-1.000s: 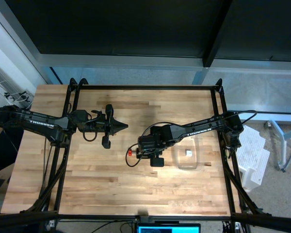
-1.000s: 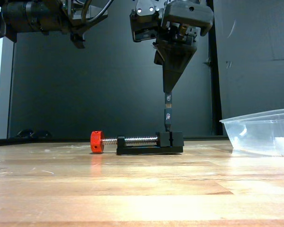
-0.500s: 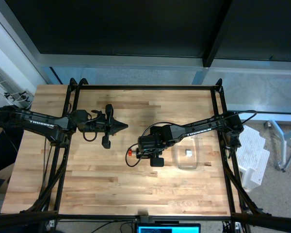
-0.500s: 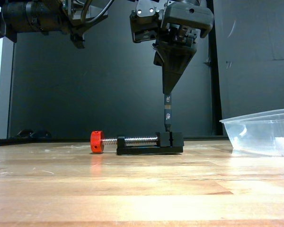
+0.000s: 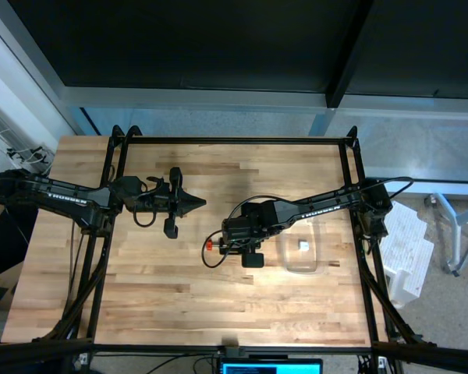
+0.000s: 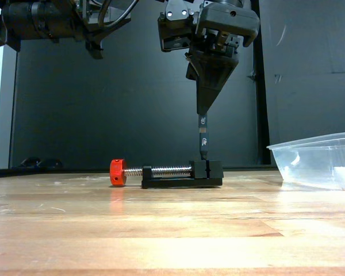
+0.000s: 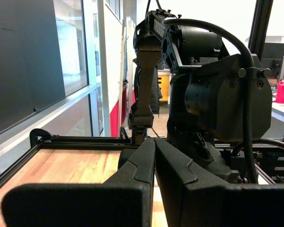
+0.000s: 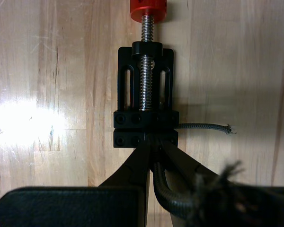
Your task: Pick the USB-C connector and install on taskboard
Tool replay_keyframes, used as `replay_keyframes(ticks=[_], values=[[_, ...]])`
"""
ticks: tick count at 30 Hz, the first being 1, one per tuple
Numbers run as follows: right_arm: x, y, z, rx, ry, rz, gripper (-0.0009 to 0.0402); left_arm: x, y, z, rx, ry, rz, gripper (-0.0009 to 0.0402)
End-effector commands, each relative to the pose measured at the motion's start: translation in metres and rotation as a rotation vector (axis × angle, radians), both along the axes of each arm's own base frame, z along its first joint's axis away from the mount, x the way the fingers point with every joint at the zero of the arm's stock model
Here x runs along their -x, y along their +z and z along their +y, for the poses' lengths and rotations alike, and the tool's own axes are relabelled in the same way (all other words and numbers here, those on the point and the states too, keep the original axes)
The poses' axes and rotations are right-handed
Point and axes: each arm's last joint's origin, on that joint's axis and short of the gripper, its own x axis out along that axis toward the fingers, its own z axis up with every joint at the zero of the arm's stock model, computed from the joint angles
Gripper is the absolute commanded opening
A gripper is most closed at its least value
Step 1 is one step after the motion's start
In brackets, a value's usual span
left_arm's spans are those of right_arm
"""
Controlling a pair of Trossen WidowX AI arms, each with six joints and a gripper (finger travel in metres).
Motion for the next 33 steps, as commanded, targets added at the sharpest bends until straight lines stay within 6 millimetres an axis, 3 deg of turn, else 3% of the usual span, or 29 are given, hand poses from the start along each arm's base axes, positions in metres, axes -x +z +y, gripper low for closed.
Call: replay_keyframes(ticks=[1, 33], values=[[0.0006, -0.0018, -0.0001, 0.001, 0.0, 0.01, 0.0, 0.0, 0.0002, 0.0001, 0.0, 0.0, -0.001, 0.0], [0.0009, -0.0007, 0.0, 0.0, 0.018, 0.002, 0.0, -0.0001, 0.0001, 0.0, 0.0, 0.0, 0.0, 0.0]])
